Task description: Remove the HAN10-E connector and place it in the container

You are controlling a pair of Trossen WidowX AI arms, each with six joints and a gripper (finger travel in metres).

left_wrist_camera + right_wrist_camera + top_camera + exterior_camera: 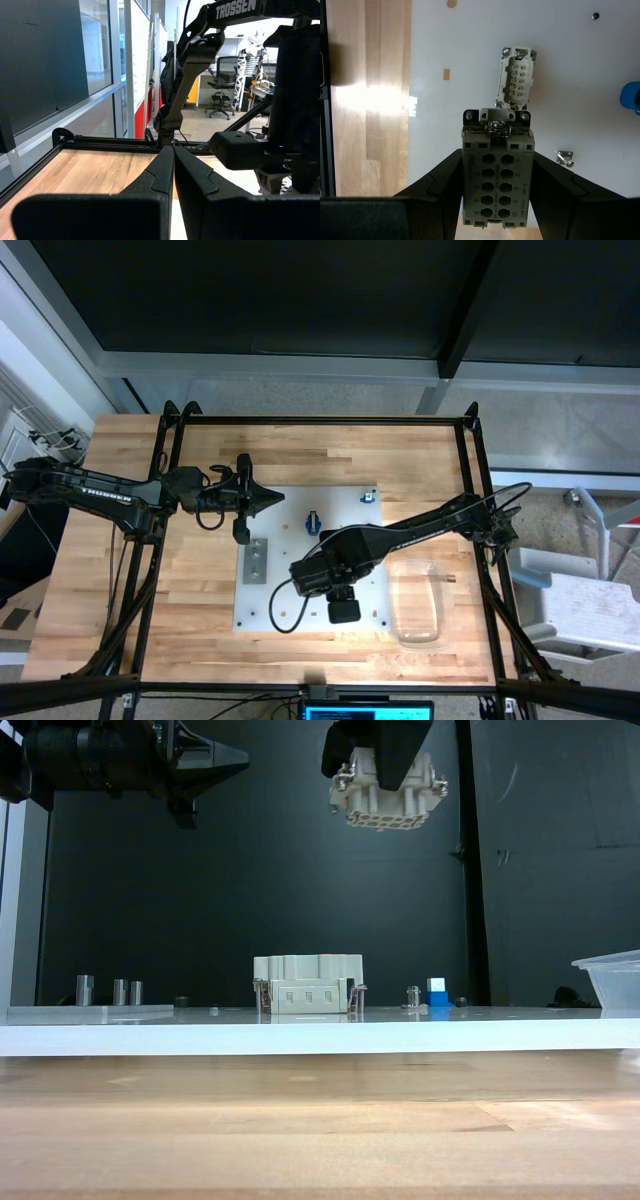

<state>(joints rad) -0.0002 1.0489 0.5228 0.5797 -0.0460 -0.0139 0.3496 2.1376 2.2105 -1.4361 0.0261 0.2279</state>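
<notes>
The HAN10-E connector [388, 798] [497, 186], a pale beige block with rows of round holes and metal screws, hangs high above the white board [262, 608]. My right gripper [343, 611] [384, 765] [497, 192] is shut on it, one finger on each long side. Its mating base [307, 985] [516, 77] stays on the board below. The container [418, 570] [611, 976], a clear tub, stands to the right of the board. My left gripper [268, 500] [236, 760] [173, 156] hovers shut over the board's far left edge, holding nothing.
A grey drilled block [257, 561] lies on the board's left part, with short metal pegs [85, 988] showing there at table height. A blue clip [312, 523] and a small blue part [367, 496] [437, 991] sit farther back. A black frame rail [476, 500] borders the table.
</notes>
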